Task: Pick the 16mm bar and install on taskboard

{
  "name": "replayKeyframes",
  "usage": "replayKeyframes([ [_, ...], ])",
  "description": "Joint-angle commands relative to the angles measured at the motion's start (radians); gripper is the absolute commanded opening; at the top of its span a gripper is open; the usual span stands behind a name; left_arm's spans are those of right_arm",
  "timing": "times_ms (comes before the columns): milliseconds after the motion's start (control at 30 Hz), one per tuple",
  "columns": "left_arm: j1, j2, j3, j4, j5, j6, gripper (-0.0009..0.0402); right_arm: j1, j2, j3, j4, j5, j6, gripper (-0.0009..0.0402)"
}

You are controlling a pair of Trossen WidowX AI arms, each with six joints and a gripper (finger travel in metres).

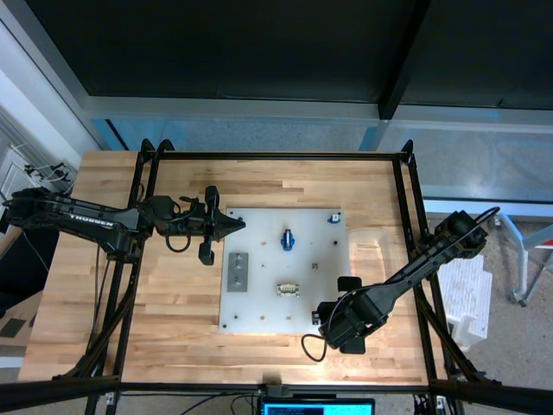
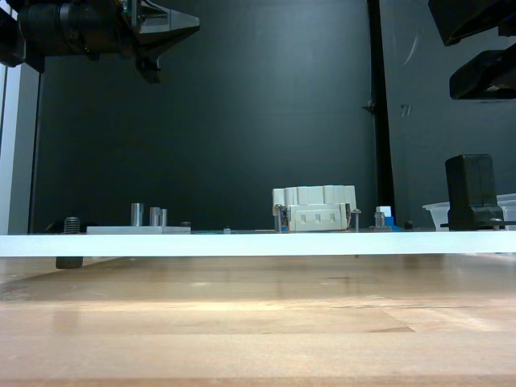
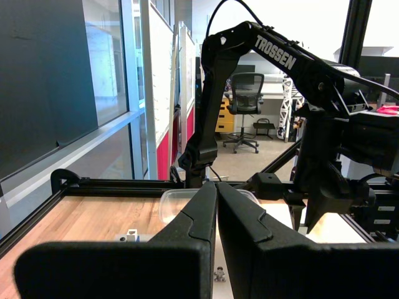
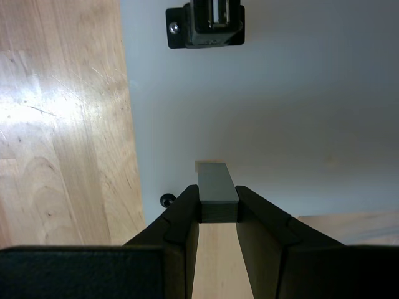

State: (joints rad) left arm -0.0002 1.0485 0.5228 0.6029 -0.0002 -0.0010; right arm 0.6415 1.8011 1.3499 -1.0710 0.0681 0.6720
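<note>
Right hand (image 4: 218, 200) pinches 16mm bar (image 4: 217, 187) above taskboard (image 4: 280, 93) corner; left hand (image 3: 216, 193) closed, empty, above left edge; tray (image 1: 367, 249) contents unclear.

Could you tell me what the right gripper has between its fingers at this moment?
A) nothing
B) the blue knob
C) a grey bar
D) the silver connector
C: the right wrist view shows the right gripper shut on the bar, near the edge of the taskboard. The left gripper hangs shut above the board's far left corner.
</note>
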Motion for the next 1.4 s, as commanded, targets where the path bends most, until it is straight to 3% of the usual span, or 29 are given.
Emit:
replayKeyframes([
  [33, 0.000, 0.000, 0.000, 0.000, 0.000, 0.000, 0.0000, 0.001, 0.002, 0.000, 0.004, 0.001, 0.001, 0.0004],
  [1400, 0.000, 0.000, 0.000, 0.000, 0.000, 0.000, 0.0000, 0.007, 0.007, -0.080, 0.089, 0.000, 0.002, 0.0004],
])
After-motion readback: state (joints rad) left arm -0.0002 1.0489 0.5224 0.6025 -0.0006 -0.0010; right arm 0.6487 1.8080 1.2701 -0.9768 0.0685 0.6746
